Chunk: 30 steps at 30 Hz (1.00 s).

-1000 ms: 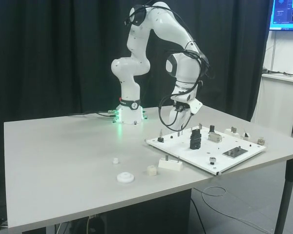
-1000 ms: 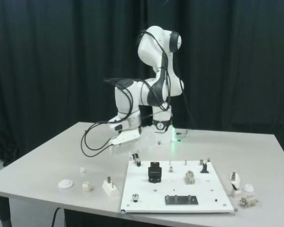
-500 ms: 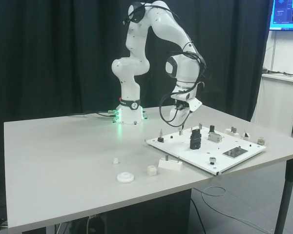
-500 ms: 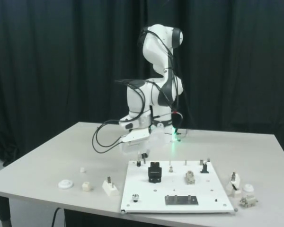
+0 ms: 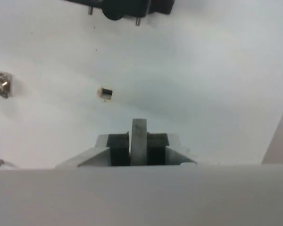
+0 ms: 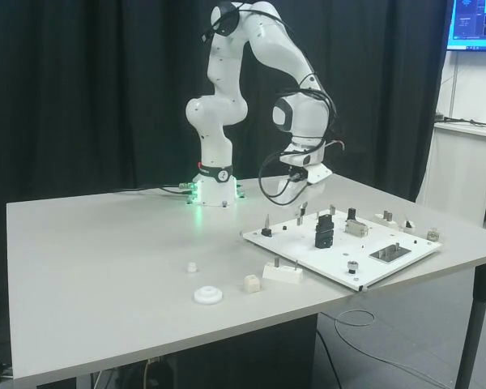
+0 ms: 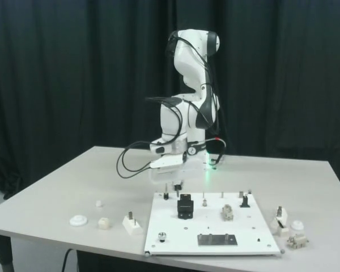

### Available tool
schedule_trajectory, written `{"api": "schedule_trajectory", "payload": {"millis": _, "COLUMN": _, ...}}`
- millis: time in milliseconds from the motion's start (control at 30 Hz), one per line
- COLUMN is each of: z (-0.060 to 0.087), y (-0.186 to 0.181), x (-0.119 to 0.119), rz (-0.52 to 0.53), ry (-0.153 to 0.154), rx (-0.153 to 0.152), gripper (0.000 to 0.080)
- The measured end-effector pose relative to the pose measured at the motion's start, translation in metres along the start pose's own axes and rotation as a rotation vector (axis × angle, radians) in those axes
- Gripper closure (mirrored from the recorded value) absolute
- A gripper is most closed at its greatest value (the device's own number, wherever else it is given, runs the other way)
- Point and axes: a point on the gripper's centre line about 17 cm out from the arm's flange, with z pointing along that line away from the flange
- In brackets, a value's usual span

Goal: Insert square peg 2.

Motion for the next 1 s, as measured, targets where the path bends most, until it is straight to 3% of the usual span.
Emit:
{"api": "schedule_trajectory", "payload": {"millis": 233, "z": 0.002, "y": -0.003, "x": -0.002, "rz": 0.069, "ry": -0.003, "rx": -0.015, "gripper": 0.0728}}
{"api": "schedule_trajectory", "payload": {"millis": 633, "z": 0.007, "y": -0.012, "x": 0.004, "rz": 0.115, "ry": 0.047, "rx": -0.033, "gripper": 0.0728}}
{"api": "schedule_trajectory", "payload": {"millis": 1000, "z": 0.017, "y": -0.022, "x": 0.001, "rz": 0.132, "ry": 0.071, "rx": -0.040, "gripper": 0.0728}}
